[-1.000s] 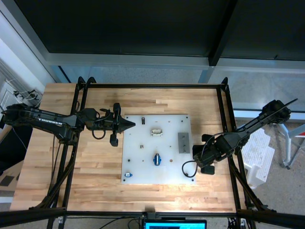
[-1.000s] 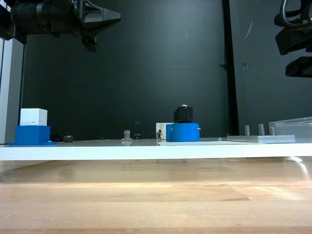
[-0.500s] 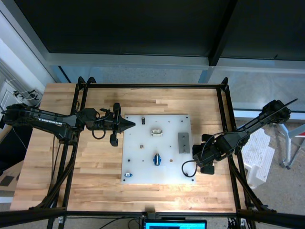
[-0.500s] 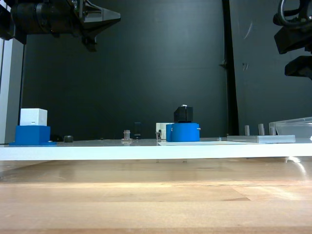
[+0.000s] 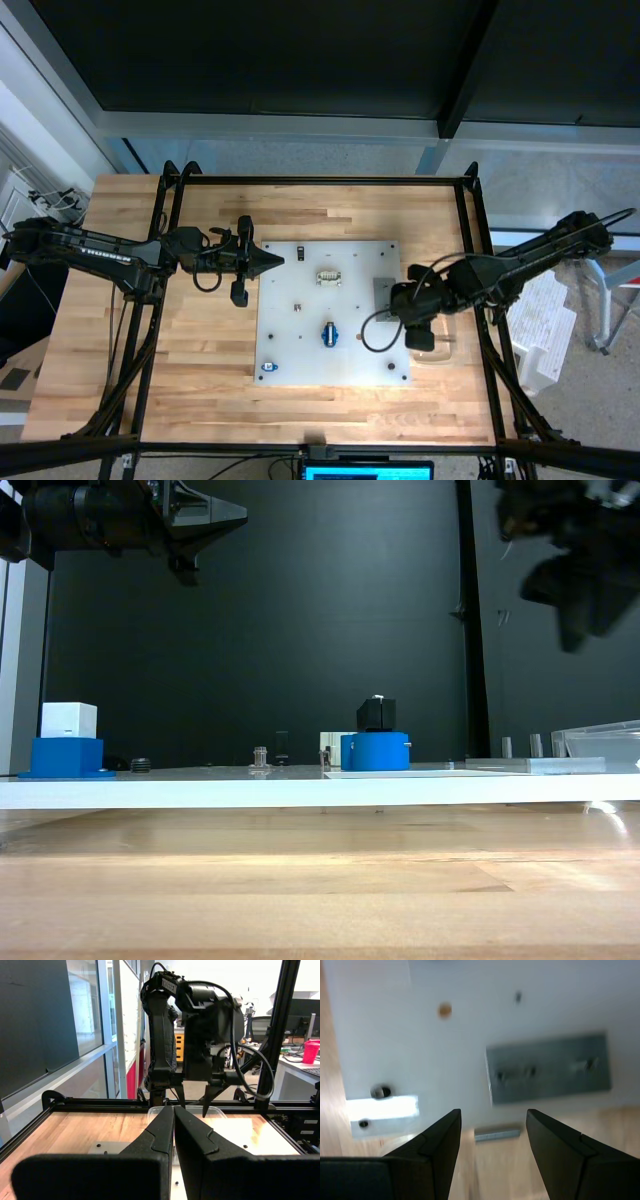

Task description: Remove the 16mm cylinder and place in the container

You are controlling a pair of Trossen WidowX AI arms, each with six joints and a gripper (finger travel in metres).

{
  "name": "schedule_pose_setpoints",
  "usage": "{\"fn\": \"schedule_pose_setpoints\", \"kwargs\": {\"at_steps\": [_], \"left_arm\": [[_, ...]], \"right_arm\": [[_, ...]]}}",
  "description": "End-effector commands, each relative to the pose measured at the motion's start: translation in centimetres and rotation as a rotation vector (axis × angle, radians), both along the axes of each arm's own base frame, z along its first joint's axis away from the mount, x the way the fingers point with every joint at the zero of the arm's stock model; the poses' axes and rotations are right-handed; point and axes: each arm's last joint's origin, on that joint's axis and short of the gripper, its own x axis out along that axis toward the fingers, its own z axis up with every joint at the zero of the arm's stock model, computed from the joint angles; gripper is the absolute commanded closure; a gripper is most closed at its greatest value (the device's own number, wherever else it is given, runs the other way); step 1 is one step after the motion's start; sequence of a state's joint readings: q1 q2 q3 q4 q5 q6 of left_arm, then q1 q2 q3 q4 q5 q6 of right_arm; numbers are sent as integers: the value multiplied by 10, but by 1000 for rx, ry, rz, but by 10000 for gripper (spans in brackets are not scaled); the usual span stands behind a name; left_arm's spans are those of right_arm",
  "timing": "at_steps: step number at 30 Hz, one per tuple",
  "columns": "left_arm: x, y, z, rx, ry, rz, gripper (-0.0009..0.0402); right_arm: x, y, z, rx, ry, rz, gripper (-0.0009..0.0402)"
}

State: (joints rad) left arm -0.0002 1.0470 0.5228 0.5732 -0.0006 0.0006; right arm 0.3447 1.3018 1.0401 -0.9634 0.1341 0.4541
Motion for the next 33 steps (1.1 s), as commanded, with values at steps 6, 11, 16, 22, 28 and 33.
{"fn": "schedule_pose_setpoints", "kwargs": {"at_steps": [6, 11, 16, 22, 28, 33], "left_arm": [[0, 0, 0, 0, 0, 0, 393], [0, 0, 0, 0, 1, 0, 393], [0, 0, 0, 0, 0, 0, 393], [0, 0, 0, 0, 0, 0, 393], [0, 0, 0, 0, 0, 0, 393], [0, 0, 0, 0, 0, 0, 393]], "right_arm": [[34, -26, 18, -21, -292, 37, 265], [50, -38, 33, -56, -500, 60, 313], [57, -50, 41, -94, -606, 54, 379], [65, -60, 46, -125, -744, 78, 390], [70, -73, 39, -45, -935, 138, 394], [70, -83, 35, -51, -1045, 132, 393]]}}
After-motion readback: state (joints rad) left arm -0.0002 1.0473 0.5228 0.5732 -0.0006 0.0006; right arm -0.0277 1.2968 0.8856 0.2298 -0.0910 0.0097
